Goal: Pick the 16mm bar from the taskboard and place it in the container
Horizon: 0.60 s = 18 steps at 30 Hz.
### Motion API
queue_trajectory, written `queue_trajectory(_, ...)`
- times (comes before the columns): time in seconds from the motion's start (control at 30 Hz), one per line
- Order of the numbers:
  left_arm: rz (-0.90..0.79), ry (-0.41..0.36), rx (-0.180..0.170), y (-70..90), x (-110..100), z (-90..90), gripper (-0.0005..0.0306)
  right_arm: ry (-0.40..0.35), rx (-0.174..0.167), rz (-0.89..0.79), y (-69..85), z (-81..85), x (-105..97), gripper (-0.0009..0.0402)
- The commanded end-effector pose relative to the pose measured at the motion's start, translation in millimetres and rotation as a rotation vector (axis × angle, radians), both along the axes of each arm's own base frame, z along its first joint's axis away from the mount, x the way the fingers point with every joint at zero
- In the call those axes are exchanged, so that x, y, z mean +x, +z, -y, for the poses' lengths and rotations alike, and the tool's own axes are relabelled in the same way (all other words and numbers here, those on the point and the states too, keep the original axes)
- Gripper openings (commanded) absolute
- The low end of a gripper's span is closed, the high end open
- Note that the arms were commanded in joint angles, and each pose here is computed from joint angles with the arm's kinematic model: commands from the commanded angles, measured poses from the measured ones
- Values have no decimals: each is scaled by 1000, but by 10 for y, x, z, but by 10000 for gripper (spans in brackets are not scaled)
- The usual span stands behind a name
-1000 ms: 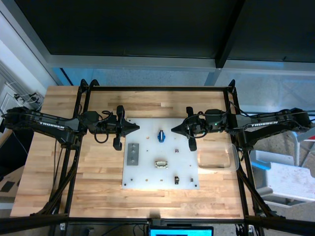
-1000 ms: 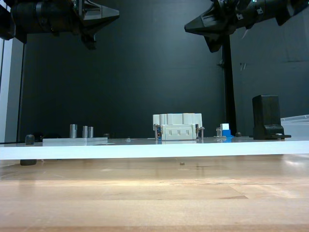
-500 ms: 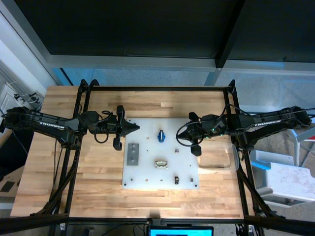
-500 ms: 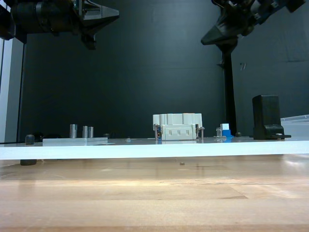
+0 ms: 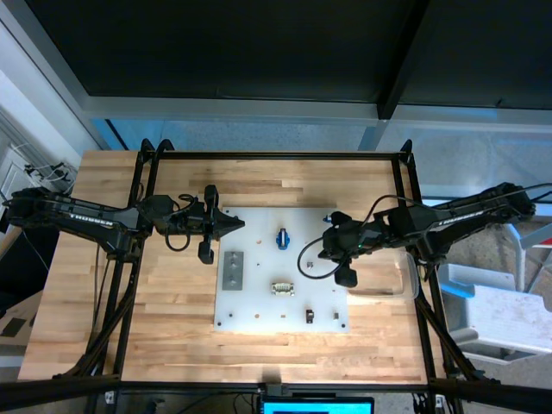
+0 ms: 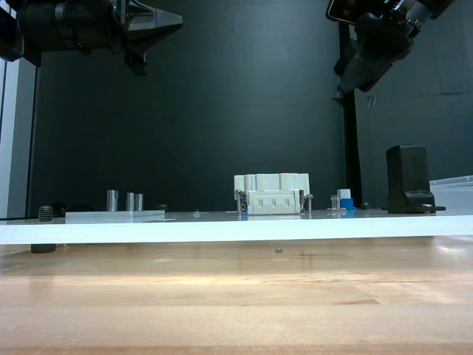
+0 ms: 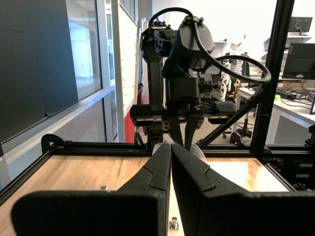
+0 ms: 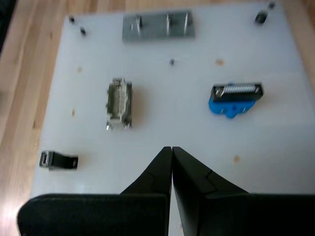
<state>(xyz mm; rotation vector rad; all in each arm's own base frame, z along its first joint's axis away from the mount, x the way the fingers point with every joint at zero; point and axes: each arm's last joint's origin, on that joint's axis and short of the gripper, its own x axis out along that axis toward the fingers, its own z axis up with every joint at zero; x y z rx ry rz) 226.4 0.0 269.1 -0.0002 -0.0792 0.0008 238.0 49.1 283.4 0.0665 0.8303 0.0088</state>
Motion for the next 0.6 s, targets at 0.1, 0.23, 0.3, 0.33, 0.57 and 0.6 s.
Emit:
queue_trajectory(0.1,0,0,0,-1,1,0,0,33,-5,-63,-2,-135,77,0)
queue_trajectory(0.23,0,0,0,0,1,-1,0,35,-2,-109,-47,-203,119,0)
queue_trajectory(0.3,0,0,0,-1,1,0,0,30,4,-127,-77,-234,138,0)
queue_trajectory(0.33,0,0,0,0,1,-1,0,31,7,-131,-88,-253,142,0)
queue_trajectory(0.57,0,0,0,-1,1,-1,0,30,23,-177,-181,-376,161,0)
queue_trajectory(0.6,0,0,0,-1,1,0,0,28,23,-186,-186,-377,158,0)
